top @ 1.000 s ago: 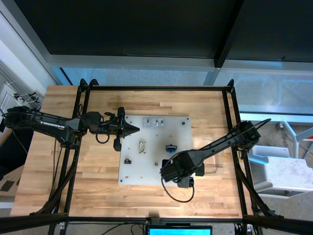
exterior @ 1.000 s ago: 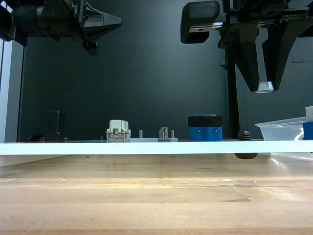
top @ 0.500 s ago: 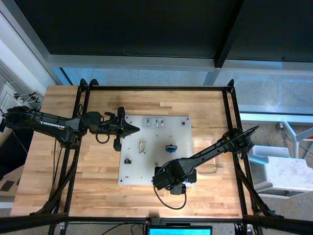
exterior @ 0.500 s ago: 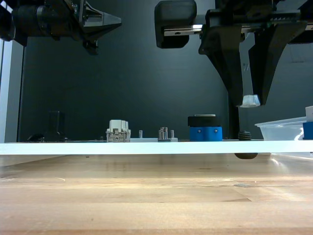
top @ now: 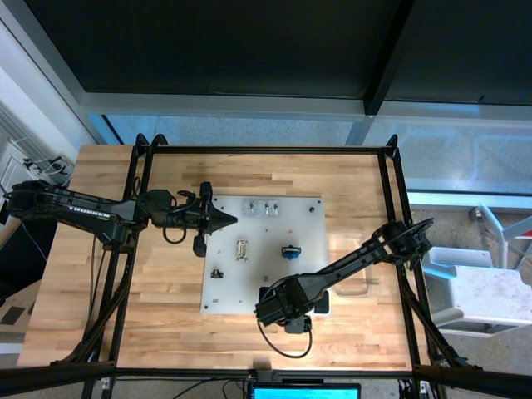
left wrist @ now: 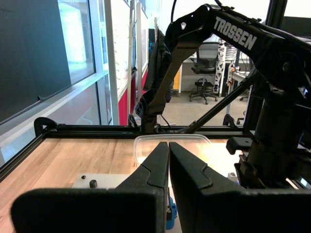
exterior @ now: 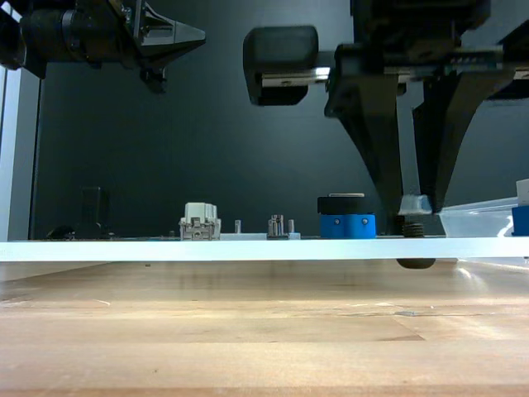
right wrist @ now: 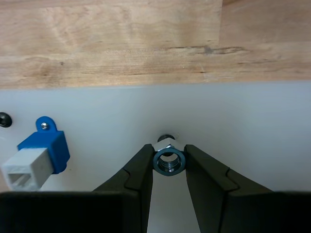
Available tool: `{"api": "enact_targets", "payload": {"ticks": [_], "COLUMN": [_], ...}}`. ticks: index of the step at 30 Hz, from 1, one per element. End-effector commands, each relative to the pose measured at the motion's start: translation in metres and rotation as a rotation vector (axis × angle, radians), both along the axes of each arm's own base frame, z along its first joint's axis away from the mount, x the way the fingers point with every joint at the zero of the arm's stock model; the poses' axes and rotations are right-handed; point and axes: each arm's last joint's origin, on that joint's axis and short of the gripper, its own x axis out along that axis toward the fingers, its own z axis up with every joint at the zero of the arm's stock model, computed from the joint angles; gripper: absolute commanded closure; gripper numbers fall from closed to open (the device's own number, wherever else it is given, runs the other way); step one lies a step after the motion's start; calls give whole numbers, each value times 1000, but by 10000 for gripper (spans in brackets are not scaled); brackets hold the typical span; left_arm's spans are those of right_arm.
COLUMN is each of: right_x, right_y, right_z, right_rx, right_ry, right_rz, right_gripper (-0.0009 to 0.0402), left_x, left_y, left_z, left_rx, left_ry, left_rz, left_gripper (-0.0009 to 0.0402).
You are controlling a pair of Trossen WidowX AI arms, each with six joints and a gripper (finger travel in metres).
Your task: Pick the M12 fastener and fasten on the M12 threads
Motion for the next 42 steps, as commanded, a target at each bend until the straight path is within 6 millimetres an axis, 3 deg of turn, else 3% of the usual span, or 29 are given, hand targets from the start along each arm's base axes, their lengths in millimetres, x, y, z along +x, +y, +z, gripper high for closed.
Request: {"api": "enact_targets", "payload": {"ticks": [1,28,42], "right_x": [0,-1,-2], "right_y": [1,0,-1], "right_z": [-2,-12,-16], "right_rx": [5,16,26], "right_ry": [-8,-7,-9], "right_rz": [1,-13,-307], "right_gripper": [358,357,357], "left_x": [0,0,0], "left_y": [0,0,0], "left_z": [0,0,0], "left_rx": [0,0,0], "left_ry": [-1,-1,-1], "left_rz": [0,0,0], "left_gripper": [393,393,393]}}
